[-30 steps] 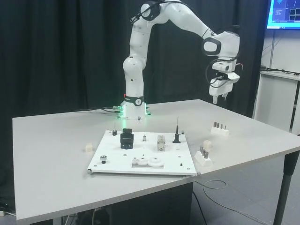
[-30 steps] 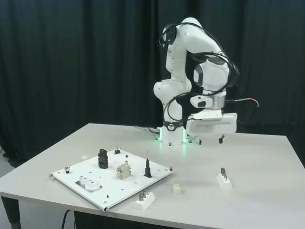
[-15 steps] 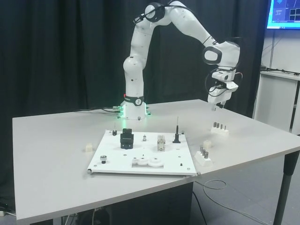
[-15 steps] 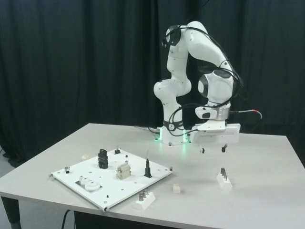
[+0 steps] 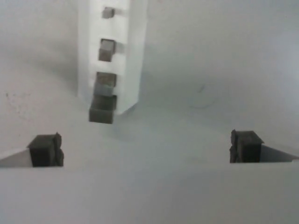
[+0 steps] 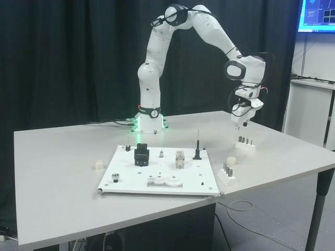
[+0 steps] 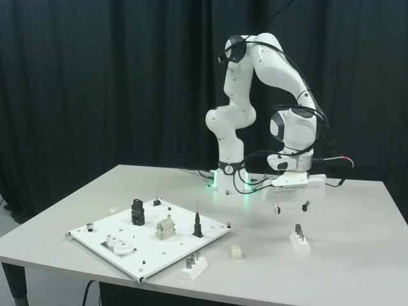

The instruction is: Pick square peg 4.

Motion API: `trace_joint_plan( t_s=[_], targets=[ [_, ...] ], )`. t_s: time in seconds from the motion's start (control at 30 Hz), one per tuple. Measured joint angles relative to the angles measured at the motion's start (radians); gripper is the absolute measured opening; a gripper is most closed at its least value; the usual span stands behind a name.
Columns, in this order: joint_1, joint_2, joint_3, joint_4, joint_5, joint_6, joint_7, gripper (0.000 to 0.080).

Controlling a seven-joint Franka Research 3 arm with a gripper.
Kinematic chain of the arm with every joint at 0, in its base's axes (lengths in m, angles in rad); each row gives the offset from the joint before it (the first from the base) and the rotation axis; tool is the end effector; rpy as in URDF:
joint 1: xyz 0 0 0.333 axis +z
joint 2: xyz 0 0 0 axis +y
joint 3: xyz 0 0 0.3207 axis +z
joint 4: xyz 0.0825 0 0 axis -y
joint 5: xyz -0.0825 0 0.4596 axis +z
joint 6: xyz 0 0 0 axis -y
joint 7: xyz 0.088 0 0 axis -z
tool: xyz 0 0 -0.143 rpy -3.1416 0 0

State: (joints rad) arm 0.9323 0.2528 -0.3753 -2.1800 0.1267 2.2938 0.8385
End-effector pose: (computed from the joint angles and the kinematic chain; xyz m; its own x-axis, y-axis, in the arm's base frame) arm 0.5032 0.3122 0.1842 0.9302 -0.3598 -0.0728 -0.3530 -0.9311 0.0921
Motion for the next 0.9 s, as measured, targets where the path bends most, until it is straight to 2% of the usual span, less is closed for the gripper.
trace_joint_plan(
  t_s=[0.3,0.9],
  targets=[
    [0.0,0.018,0.041,-0.028,0.004,0.054,0.016,0.08],
    [0.0,0.081,0.092,-0.043,0.026,0.134,0.08,0.08]
  ],
)
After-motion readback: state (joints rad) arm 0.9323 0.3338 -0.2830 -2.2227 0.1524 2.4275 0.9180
